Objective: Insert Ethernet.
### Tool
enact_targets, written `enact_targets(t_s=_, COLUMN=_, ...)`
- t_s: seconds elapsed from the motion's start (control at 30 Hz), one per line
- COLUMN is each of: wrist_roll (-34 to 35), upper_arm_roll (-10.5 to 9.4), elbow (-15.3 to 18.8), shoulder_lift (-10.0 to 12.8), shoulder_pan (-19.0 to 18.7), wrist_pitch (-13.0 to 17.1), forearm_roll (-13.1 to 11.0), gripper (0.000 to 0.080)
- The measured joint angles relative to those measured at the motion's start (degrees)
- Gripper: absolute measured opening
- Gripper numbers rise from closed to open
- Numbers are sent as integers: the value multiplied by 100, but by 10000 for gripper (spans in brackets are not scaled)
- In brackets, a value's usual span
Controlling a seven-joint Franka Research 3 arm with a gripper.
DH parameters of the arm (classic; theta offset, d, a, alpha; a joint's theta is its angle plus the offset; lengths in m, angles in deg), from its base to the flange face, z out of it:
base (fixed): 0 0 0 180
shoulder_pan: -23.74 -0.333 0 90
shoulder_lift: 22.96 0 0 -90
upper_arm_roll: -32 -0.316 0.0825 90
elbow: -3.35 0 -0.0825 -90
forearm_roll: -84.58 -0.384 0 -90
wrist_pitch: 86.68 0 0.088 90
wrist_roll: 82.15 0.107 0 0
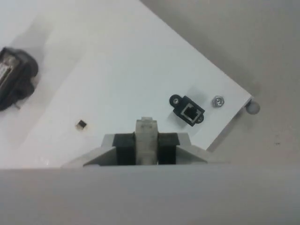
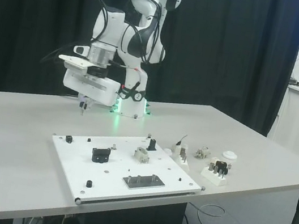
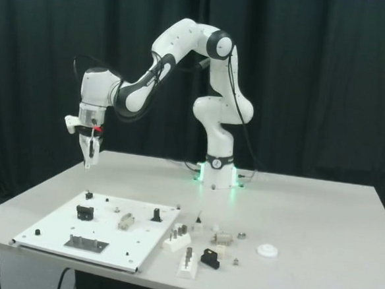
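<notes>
Gripper clamps the plug high above the board; socket sits below, off to one side (well apart).

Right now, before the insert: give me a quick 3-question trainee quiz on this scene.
1. True or false: the Ethernet plug is already seated in the black Ethernet socket.
2. What is between the jaws? A) nothing B) the Ethernet plug C) a nut
3. Fill in: the socket is mounted near a corner of the ___ board.

Key:
1. False. The plug is held above the board, apart from the socket.
2. B
3. white
</notes>
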Motion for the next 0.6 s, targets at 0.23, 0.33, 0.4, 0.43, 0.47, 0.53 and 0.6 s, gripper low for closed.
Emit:
enact_targets(t_s=0.23, wrist_roll=417, upper_arm_roll=111, elbow=0, shoulder_lift=11, shoulder_pan=2, wrist_pitch=52, forearm_roll=-83, gripper=94)
enact_targets(t_s=0.33, wrist_roll=621, upper_arm_roll=159, elbow=0, shoulder_lift=17, shoulder_pan=4, wrist_pitch=56, forearm_roll=-92, gripper=94)
enact_targets(t_s=0.4, wrist_roll=855, upper_arm_roll=189, elbow=0, shoulder_lift=23, shoulder_pan=7, wrist_pitch=57, forearm_roll=-106, gripper=94)
enact_targets(t_s=0.43, wrist_roll=983, upper_arm_roll=201, elbow=0, shoulder_lift=27, shoulder_pan=11, wrist_pitch=57, forearm_roll=-110, gripper=94)
enact_targets(t_s=0.47, wrist_roll=1100, upper_arm_roll=209, elbow=0, shoulder_lift=32, shoulder_pan=16, wrist_pitch=57, forearm_roll=-110, gripper=94)
enact_targets(t_s=0.53, wrist_roll=1291, upper_arm_roll=215, elbow=0, shoulder_lift=44, shoulder_pan=35, wrist_pitch=57, forearm_roll=-110, gripper=94)
enact_targets(t_s=0.6, wrist_roll=1435, upper_arm_roll=215, elbow=0, shoulder_lift=63, shoulder_pan=62, wrist_pitch=57, forearm_roll=-111, gripper=94)
